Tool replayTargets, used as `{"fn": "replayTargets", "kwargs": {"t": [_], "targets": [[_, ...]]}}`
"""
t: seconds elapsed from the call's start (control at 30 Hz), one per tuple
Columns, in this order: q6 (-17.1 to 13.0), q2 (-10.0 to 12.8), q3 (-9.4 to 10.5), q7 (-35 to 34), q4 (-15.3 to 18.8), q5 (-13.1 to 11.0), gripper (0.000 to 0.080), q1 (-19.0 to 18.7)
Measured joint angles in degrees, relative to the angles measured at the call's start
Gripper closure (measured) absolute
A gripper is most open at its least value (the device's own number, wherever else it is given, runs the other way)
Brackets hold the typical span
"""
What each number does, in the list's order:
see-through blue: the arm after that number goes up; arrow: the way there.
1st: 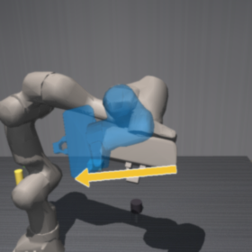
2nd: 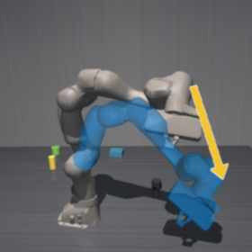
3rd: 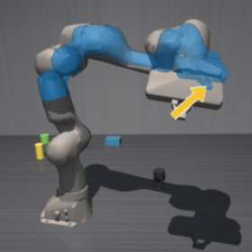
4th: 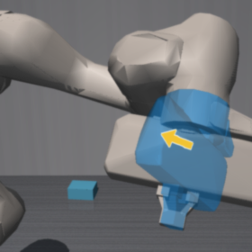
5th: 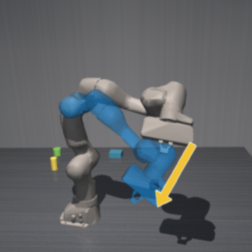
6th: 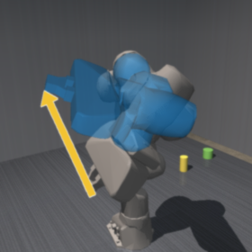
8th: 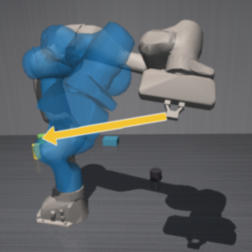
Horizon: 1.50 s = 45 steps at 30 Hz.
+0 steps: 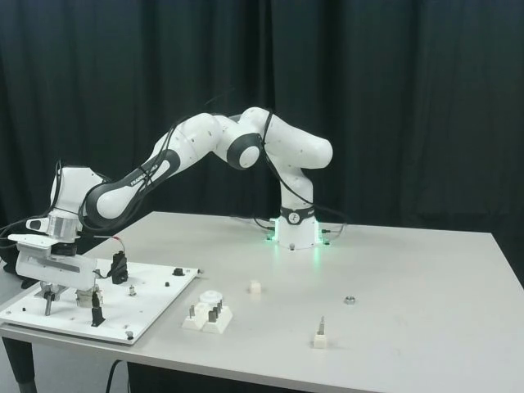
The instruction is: Insert round peg 3.
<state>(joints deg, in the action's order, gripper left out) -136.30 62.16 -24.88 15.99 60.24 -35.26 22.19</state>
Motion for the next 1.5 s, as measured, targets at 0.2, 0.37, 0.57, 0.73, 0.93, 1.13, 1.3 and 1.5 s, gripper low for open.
{"fn": "replayTargets", "kwargs": {"t": [0.2, 0.37, 0.57, 0.73, 0.93, 1.13, 1.3, 1.5], "targets": [[0.0, 0.2, -0.06, 0.0, -0.1, 0.0, 0.0694, 0.0], [0.0, 0.5, -0.19, 0.0, -0.4, 0.0, 0.0694, 0.0], [0.1, 0.6, -0.23, 0.0, -0.4, 0.0, 0.0694, 0.0], [0.2, 0.6, -0.26, 0.0, -0.5, 0.1, 0.0694, 0.0], [0.5, 0.6, -0.28, 0.0, -0.6, 0.4, 0.0694, 0.0], [1.6, 1.0, -0.56, 0.0, -1.4, 0.8, 0.0694, 0.0], [3.1, 1.6, -1.11, 0.0, -2.8, 1.4, 0.0694, 0.0], [4.3, 2.1, -1.35, 0.0, -4.0, 2.3, 0.0694, 0.1]]}}
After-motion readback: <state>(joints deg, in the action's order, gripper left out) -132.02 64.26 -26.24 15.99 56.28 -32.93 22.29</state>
